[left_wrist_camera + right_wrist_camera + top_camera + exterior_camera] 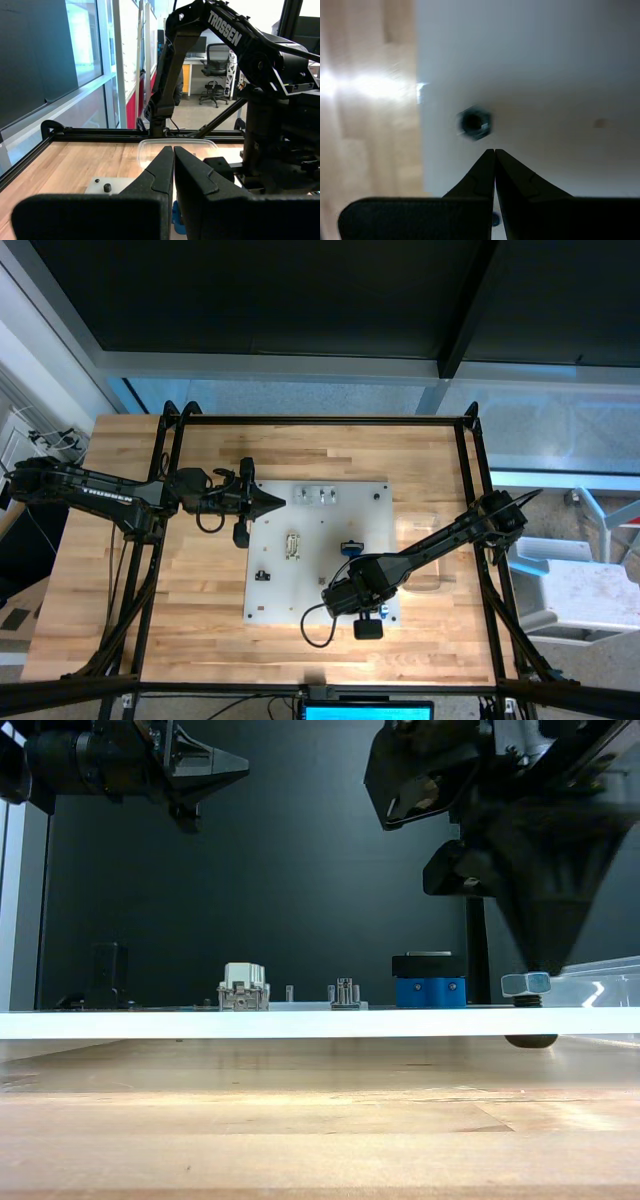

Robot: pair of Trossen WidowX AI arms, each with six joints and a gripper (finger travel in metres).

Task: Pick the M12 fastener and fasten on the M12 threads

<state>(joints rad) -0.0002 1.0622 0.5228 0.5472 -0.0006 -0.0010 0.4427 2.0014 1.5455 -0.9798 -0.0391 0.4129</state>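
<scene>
The nut (pixel 526 984) is silver, the board (pixel 290 595) white

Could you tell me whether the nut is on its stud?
On: nut sits atop stud ribs. Right claw, shut, hovers close above; left claw, shut, over board's left edge.

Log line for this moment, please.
M12 nut: on its stud, ribs showing | right gripper: shut, empty, tip by nut | left gripper: shut, raised, away from nut

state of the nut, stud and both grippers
M12 nut: on its stud, ungripped.
stud: ribs showing under the nut.
right gripper: fingers shut, empty, just above the nut.
left gripper: fingers shut, empty, high over the board's far left.
</scene>
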